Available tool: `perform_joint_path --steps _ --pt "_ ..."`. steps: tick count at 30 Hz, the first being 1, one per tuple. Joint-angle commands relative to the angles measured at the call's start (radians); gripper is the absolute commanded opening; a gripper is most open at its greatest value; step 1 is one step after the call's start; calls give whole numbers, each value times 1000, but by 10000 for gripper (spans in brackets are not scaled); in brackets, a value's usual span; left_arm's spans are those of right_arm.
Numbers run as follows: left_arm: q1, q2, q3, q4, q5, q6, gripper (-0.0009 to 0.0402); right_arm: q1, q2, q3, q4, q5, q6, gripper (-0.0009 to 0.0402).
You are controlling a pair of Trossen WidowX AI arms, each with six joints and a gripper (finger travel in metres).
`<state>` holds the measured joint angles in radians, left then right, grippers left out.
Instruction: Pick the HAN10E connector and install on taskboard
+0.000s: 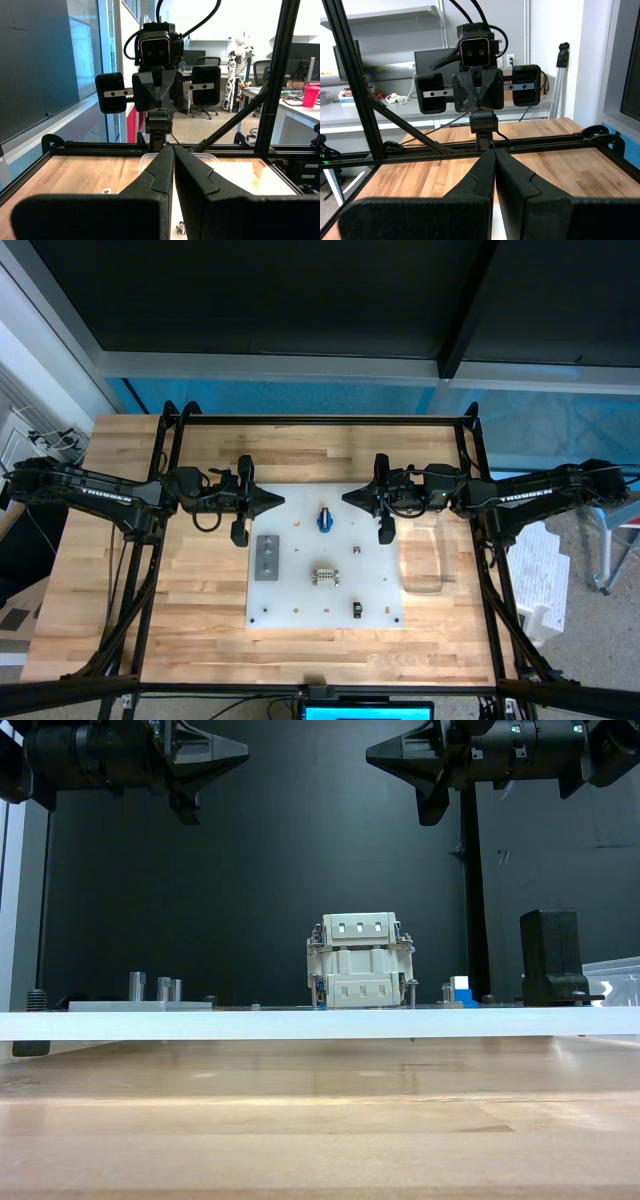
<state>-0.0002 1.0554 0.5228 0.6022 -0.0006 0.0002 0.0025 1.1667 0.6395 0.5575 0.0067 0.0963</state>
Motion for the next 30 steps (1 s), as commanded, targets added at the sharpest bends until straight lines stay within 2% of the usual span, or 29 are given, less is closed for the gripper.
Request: perform_joint_path --steps 1,30 --pt "0 0 0 0 0 0 1 0 0 1 2 0 -1 0" --pt "0 0 0 0 0 0 1 0 0 0 -40 0 -1 0"
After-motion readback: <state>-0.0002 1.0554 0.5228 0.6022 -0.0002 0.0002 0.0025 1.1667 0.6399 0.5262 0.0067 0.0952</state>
